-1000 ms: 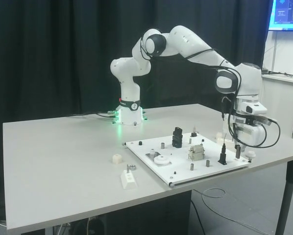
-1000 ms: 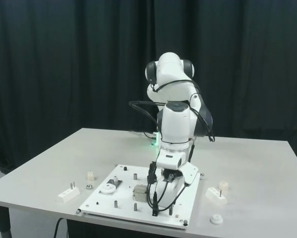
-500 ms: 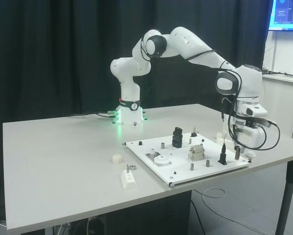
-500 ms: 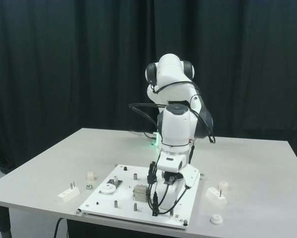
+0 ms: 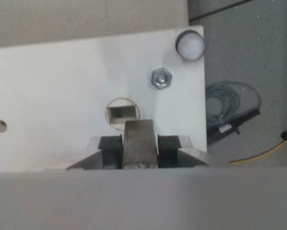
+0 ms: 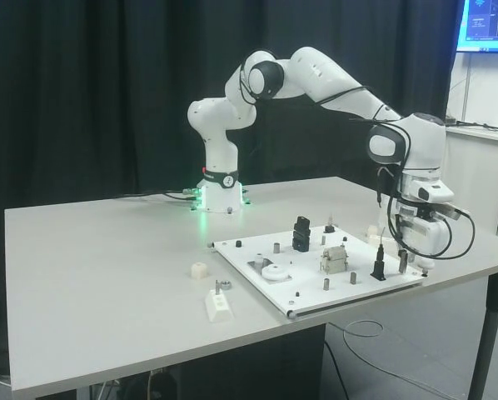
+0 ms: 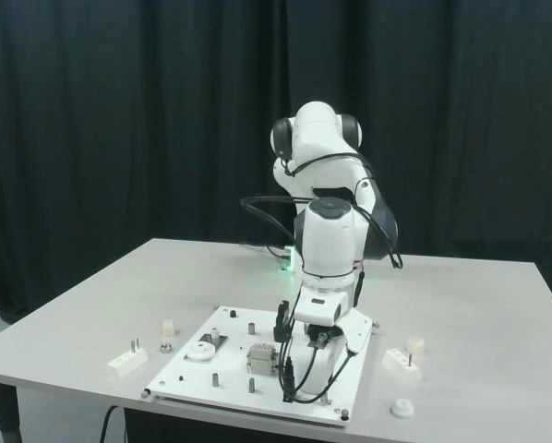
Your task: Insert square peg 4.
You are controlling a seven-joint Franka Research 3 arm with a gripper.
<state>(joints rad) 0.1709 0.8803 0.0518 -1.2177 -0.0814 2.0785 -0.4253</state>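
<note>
Beside square hole (image 5: 121, 113), claw (image 5: 139, 152) gripping peg (image 5: 139, 143)

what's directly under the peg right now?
The white board, with the square hole just ahead of the peg held in the end effector. The peg's lower end and the board right beneath it are hidden by the peg itself. A nut sits nearby.

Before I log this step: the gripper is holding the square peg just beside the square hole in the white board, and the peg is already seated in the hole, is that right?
Not quite. The gripper does hold the square peg, but the peg is not seated: in the wrist view the square hole in the white board is open and empty, with the peg just beside it.
</note>
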